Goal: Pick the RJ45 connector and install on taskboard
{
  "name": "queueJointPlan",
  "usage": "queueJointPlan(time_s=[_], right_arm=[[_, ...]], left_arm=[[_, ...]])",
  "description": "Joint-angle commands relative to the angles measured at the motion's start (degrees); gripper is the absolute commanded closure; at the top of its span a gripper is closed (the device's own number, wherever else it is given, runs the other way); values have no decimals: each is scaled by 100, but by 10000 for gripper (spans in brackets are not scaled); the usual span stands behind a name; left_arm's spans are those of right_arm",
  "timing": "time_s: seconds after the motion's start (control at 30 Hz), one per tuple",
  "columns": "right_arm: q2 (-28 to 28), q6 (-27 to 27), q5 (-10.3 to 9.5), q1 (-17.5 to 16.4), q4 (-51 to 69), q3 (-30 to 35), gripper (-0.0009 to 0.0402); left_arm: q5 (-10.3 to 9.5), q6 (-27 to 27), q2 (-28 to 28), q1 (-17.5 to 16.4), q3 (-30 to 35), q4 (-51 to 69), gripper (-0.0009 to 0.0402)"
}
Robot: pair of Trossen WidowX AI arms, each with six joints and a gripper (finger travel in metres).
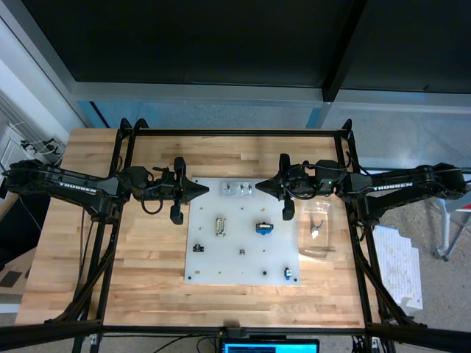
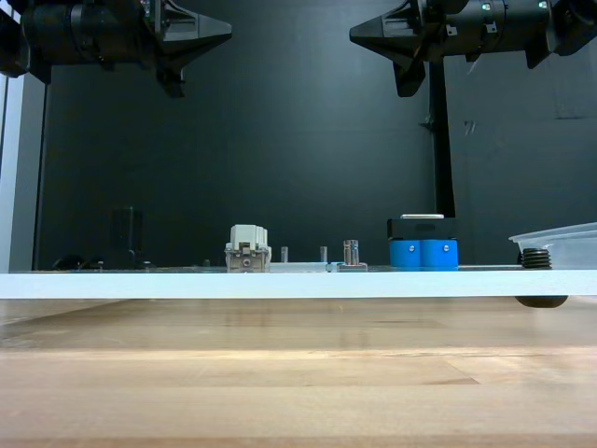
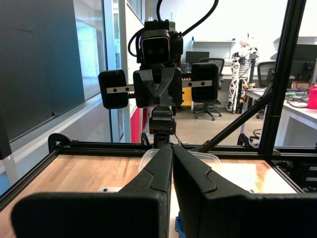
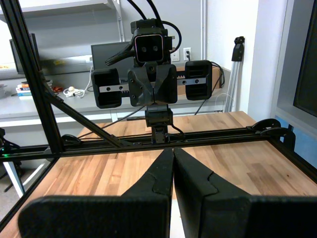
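Taskboard (image 1: 235,266) far edge | left hand (image 1: 206,190) closed above | right hand (image 1: 258,187) closed above

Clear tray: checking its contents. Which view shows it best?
High view looks into the clear tray beside the taskboard. Low view: only its rim; left wrist: a sliver; right wrist: none. Left gripper and right gripper hang shut above the taskboard.

The left arm (image 1: 44,180) and right arm (image 1: 419,180) are matte black with white TROSSEN lettering (image 1: 73,185). The left gripper (image 1: 207,190), on the left, and right gripper (image 1: 257,185), on the right, have tapered wedge fingers (image 3: 153,173) pressed together. Each carries a boxy camera (image 3: 157,47), silver toothed rails (image 3: 121,89) and looping black cables (image 1: 151,204); a green light (image 1: 331,176) glows on the right arm
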State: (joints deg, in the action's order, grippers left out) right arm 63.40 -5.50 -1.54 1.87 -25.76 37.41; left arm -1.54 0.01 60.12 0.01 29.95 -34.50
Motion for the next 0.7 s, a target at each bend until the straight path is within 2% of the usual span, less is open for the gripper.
queueJointPlan(time_s=[0.03, 0.47, 0.7], right_arm=[[2, -2, 0, -2, 20, 0, 393], [2, -13, -2, -2, 24, 0, 393], [-114, -20, -15, 0, 619, 109, 393]], left_arm=[[0, 0, -2, -2, 0, -2, 393], [0, 0, -2, 0, 0, -2, 393], [0, -2, -2, 0, 0, -2, 393]])
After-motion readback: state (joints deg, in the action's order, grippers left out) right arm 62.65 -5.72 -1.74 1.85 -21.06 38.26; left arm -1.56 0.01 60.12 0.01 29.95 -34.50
